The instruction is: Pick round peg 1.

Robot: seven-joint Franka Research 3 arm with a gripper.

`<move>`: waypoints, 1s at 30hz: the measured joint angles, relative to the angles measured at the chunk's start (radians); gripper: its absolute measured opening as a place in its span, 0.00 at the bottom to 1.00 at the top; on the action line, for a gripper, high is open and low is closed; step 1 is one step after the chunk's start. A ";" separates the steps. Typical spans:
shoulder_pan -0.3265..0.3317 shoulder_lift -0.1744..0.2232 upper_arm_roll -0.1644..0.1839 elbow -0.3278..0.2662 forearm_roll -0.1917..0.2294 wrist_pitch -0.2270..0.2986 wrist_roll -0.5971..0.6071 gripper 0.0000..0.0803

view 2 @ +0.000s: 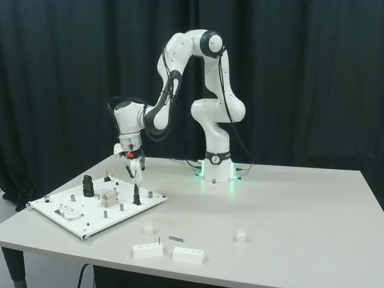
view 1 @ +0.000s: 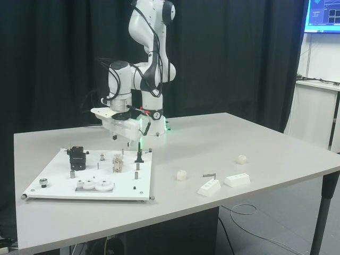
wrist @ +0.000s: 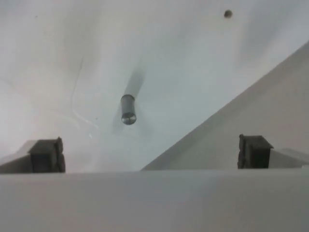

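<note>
In the wrist view a short grey round peg (wrist: 128,108) stands upright on the white board (wrist: 193,58). My gripper (wrist: 149,152) is open, and its two black fingertips (wrist: 46,154) are spread wide. The peg lies ahead of the gap between them, nearer the one fingertip, and nothing touches it. In the room views the gripper (view 1: 121,139) (view 2: 133,171) hangs a short way above the far part of the white board (view 1: 64,186) (view 2: 90,219). It holds nothing. I cannot single out that peg in the room views.
The board's edge runs diagonally beside the peg, with grey table (wrist: 270,106) beyond it. The board carries a black fixture (view 1: 77,158), a black post (view 1: 138,155), white gears (view 1: 95,185) and several small pegs. White blocks (view 1: 181,175) and white holders (view 1: 209,187) lie on the table.
</note>
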 joint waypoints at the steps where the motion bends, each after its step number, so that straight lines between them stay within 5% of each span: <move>1: 0.000 -0.002 -0.002 0.000 0.000 0.000 -0.021 1.00; 14: 0.000 -0.031 -0.009 0.004 0.002 -0.002 -0.195 1.00; 30: -0.001 -0.077 -0.012 0.012 0.002 -0.003 -0.261 1.00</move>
